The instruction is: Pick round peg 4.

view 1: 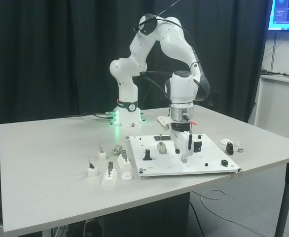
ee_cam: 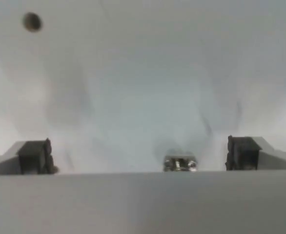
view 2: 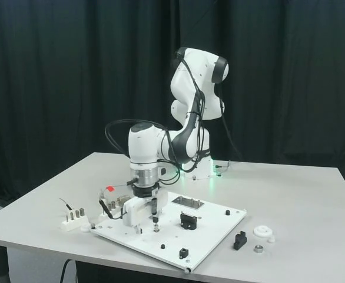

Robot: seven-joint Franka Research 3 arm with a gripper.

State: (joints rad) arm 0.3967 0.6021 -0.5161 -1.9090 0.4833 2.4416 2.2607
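Note:
My gripper (ee_cam: 138, 155) is open, its two black fingertips (ee_cam: 35, 156) set wide apart just above the white board (ee_cam: 143, 73). A small metal round peg (ee_cam: 179, 164) stands on the board between them, closer to one finger and touching neither. A grey band across the wrist picture hides the peg's lower part. From the first room view the gripper (view 1: 185, 150) points straight down over the middle of the board (view 1: 208, 165). The second room view shows the gripper (view 2: 143, 219) low over the board, with the peg (view 2: 155, 220) right beside it.
Black fixtures (view 2: 188, 221) stand on the board, and a dark hole (ee_cam: 32, 22) shows in it. A white block holding pegs (view 2: 72, 219) and other small white holders (view 1: 110, 174) lie off the board's edge. A white gear (view 2: 261, 231) rests on the table.

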